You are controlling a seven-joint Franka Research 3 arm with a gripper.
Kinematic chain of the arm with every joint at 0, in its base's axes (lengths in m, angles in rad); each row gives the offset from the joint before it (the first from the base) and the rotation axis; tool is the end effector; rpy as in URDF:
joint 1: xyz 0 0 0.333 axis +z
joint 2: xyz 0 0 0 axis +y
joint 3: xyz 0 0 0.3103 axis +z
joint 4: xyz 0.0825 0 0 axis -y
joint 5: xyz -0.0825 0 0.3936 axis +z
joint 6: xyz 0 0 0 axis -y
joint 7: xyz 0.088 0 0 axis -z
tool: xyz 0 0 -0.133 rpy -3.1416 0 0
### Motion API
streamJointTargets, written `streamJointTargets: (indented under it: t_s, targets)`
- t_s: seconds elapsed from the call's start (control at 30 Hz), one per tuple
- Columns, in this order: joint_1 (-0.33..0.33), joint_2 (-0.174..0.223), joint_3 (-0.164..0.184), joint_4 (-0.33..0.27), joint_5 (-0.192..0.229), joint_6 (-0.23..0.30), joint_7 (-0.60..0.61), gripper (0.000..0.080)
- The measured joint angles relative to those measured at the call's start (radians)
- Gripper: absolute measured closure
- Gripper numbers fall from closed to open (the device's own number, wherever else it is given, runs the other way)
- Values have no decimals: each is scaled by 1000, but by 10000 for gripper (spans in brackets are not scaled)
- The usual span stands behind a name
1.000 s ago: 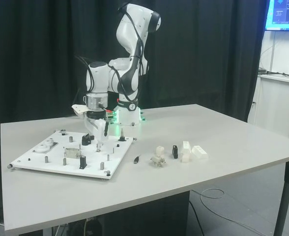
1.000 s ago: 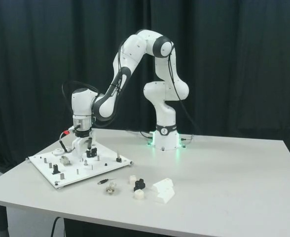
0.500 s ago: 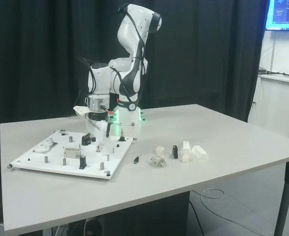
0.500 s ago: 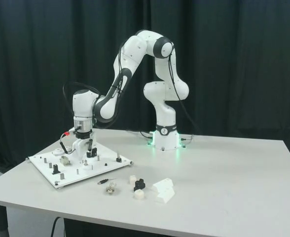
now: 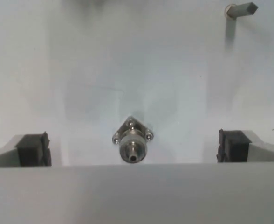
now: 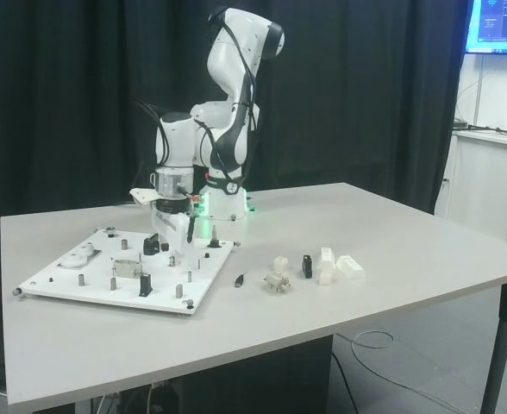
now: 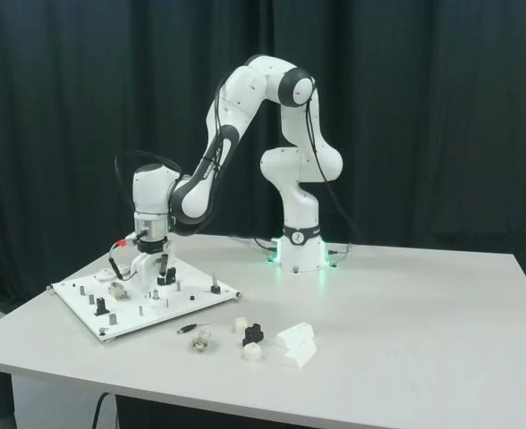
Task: Remove BNC.
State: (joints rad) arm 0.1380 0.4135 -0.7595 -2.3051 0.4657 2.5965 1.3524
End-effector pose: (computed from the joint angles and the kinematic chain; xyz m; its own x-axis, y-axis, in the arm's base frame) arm 0.4159 -0.3280 0.1777 -0.6868 -0.7258 0.0389 -0.7268 0.6857 -0.0386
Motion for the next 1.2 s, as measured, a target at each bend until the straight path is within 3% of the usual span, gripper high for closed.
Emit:
streamJointTargets:
  t_s: [0.37,0.73,1.2]
  targets:
    - [-8,21,9,-1,24,15,-21,3]
    - [-11,34,25,-1,88,16,-66,3]
    - [-13,40,31,-1,94,38,-76,3]
